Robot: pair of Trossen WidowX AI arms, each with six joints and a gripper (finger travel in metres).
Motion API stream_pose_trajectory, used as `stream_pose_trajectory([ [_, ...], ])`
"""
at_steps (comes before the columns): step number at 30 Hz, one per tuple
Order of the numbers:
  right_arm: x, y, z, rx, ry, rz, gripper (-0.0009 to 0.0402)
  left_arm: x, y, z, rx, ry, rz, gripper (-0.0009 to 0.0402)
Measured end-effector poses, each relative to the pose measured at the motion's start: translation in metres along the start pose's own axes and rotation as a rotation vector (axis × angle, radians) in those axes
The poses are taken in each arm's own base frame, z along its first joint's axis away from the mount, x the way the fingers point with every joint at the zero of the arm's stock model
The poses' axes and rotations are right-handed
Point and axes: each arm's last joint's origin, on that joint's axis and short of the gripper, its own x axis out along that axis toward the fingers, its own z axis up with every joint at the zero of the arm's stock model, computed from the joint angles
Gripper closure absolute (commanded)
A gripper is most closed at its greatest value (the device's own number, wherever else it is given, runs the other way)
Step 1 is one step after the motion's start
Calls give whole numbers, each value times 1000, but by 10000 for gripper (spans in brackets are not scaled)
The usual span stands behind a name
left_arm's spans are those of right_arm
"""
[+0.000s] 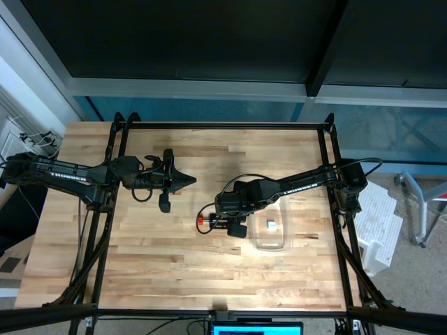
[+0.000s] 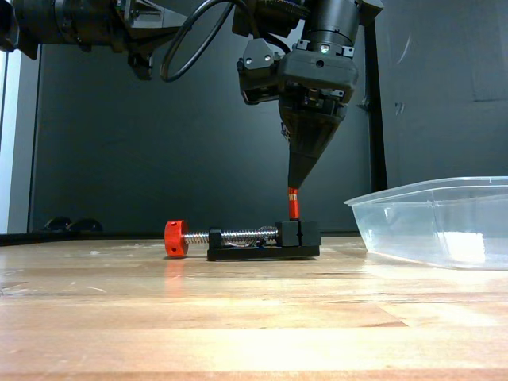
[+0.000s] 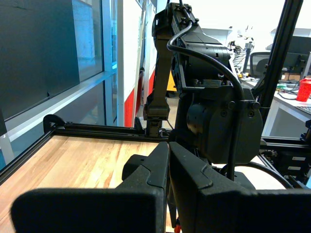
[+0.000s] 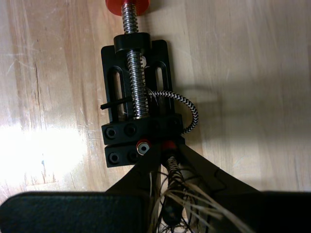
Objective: Pick the rca connector and install on the hub
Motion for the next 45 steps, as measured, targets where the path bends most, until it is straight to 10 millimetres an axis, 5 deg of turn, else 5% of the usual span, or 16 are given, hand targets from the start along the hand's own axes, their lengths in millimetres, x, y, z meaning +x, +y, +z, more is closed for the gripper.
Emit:
stream_pose_trajectory([
  [45,7,1,-4,2,-6,2,393,0,0,0,0,0,0,393],
])
